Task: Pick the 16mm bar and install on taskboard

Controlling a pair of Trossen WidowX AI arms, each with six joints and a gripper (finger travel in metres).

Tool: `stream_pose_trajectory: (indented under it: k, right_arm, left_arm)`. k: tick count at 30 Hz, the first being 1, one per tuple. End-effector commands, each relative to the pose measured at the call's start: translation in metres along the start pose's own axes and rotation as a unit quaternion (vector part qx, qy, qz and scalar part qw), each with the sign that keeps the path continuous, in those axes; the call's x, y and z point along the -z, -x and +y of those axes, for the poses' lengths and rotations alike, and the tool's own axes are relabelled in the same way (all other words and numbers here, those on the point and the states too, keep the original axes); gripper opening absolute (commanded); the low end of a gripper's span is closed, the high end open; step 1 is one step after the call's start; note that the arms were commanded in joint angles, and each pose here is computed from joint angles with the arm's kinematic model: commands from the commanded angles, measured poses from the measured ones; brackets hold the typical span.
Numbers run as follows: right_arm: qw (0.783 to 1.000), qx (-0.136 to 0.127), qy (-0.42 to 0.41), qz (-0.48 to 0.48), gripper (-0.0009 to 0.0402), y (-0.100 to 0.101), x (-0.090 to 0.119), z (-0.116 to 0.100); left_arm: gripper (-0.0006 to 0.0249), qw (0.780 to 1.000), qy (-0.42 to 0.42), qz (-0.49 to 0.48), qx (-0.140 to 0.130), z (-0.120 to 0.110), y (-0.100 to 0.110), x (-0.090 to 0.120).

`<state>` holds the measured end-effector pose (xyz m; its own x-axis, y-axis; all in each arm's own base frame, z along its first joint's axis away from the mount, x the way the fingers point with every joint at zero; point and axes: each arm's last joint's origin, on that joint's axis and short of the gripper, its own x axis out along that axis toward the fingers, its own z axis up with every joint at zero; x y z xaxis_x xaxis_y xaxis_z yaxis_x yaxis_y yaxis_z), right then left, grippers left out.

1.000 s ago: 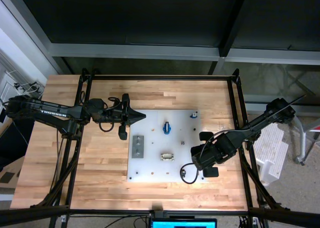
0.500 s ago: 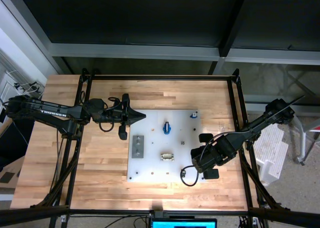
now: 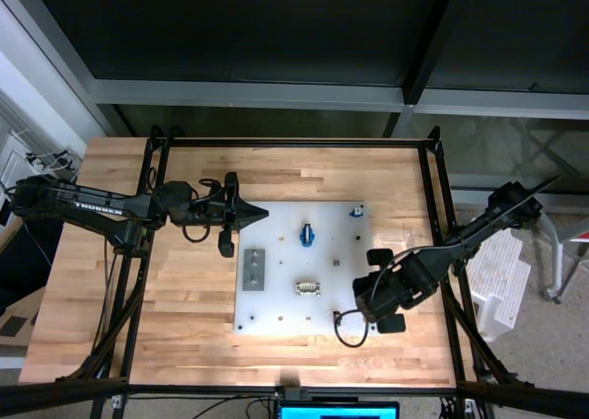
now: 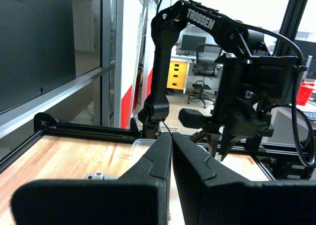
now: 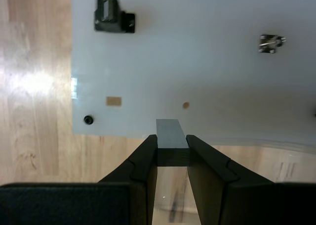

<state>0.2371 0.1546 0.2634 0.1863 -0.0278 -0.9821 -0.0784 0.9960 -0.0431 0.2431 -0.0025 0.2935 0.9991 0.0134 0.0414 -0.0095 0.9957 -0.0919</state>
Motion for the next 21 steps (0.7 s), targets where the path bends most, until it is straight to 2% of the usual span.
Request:
stream_pose_trajectory:
  k: [1, 10, 13, 21]
  right_arm:
    - [1.0, -0.011, -0.003, 0.007, 0.0, -0.001, 0.001, 0.004]
    - [1.0, -0.013, -0.011, 0.01, 0.0, -0.011, -0.002, 0.021]
    - [0.999, -0.027, -0.011, 0.012, 0.0, -0.016, -0.005, 0.025]
    - [0.999, -0.019, -0.014, 0.024, 0.0, -0.031, -0.01, 0.03]
  left_arm:
    - [0.0, 1.0, 0.0, 0.0, 0.0, 0.0, 0.0, 0.0]
    - [0.0, 1.0, 0.0, 0.0, 0.0, 0.0, 0.0, 0.0]
    - [0.0, 1.0, 0.0, 0.0, 0.0, 0.0, 0.0, 0.0]
    - [0.0, 1.0, 0.0, 0.0, 0.0, 0.0, 0.0, 0.0]
